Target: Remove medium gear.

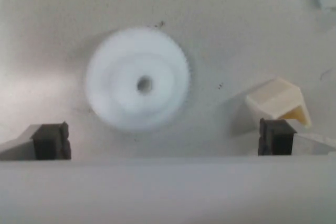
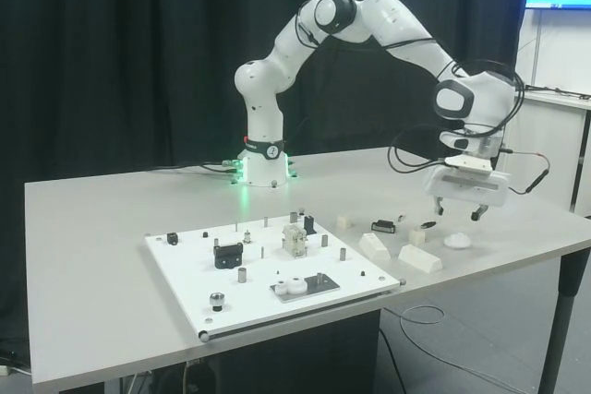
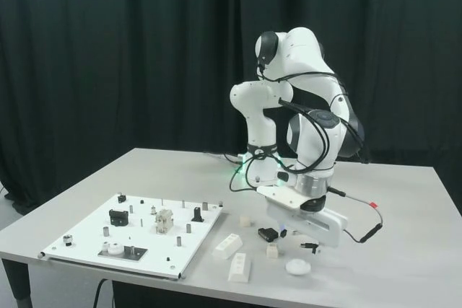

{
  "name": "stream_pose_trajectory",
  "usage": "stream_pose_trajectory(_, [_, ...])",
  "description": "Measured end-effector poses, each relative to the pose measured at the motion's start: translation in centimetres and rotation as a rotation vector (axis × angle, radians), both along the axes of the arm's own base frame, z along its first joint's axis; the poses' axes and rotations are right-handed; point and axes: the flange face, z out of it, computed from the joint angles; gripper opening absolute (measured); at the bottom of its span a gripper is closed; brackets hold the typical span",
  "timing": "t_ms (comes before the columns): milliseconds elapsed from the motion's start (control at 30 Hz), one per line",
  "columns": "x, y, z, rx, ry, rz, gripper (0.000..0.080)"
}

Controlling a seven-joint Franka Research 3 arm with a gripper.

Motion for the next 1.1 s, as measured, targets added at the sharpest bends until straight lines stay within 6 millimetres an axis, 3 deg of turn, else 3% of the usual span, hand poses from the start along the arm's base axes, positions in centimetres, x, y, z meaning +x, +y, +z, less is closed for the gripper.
stream_pose_trajectory(433, [0.1,-0.1,1.2,-0.003,-0.011,0.000,0.0800])
stream_pose_trajectory(1100, [0.2,-0.5,1.4,-0.018,-0.012,0.026,0.0800])
